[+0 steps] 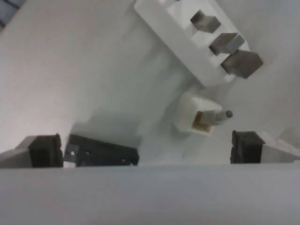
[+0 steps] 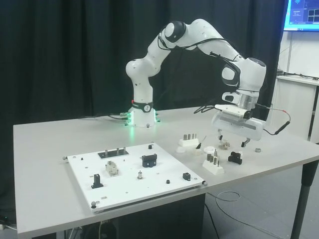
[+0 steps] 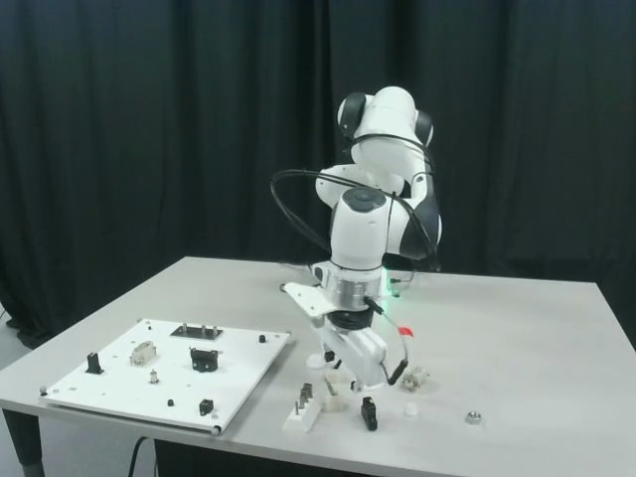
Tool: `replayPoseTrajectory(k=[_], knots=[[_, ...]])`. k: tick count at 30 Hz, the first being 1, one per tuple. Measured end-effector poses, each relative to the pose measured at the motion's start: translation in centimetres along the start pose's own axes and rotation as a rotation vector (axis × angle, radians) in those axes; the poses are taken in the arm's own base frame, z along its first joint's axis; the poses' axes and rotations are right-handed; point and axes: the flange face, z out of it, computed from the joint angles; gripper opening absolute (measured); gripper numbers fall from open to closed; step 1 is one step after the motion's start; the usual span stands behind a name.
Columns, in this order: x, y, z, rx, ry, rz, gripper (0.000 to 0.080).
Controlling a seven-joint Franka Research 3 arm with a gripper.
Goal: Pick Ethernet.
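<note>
In the wrist view my gripper [image 1: 145, 149] is open, its black fingertips [image 1: 45, 151] far apart and nothing between them. A small white connector block [image 1: 194, 117] with an open cavity and a grey-tipped pin lies on the table just beyond the fingertip line, nearer one fingertip. I cannot tell whether it is the Ethernet part. In the first room view the gripper [image 2: 232, 141] hovers low over small parts near the table's front right, among them a small grey connector [image 2: 224, 145]. The second room view shows the gripper [image 3: 348, 376] and that connector [image 3: 415, 377] beside it.
A white holder with three grey pegs [image 1: 206, 37] lies beyond the block. A black part [image 1: 101, 154] sits by one fingertip. Two white peg holders [image 2: 189, 141] [image 2: 213, 163], a black piece [image 2: 235, 158] and a small ring [image 2: 257, 149] surround the gripper. A white assembly board [image 2: 129, 172] lies to the left.
</note>
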Motion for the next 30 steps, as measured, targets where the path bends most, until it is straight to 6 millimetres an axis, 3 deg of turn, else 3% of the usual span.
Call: replayPoseTrajectory(k=[12,20,30], knots=[[1.3,1.4,0.3,-0.028,-0.008,-0.216,0.0800],[1.8,2.0,0.0,-0.029,-0.044,-0.461,0.0800],[3.2,2.3,0.0,-0.024,-0.087,-0.590,0.0800]])
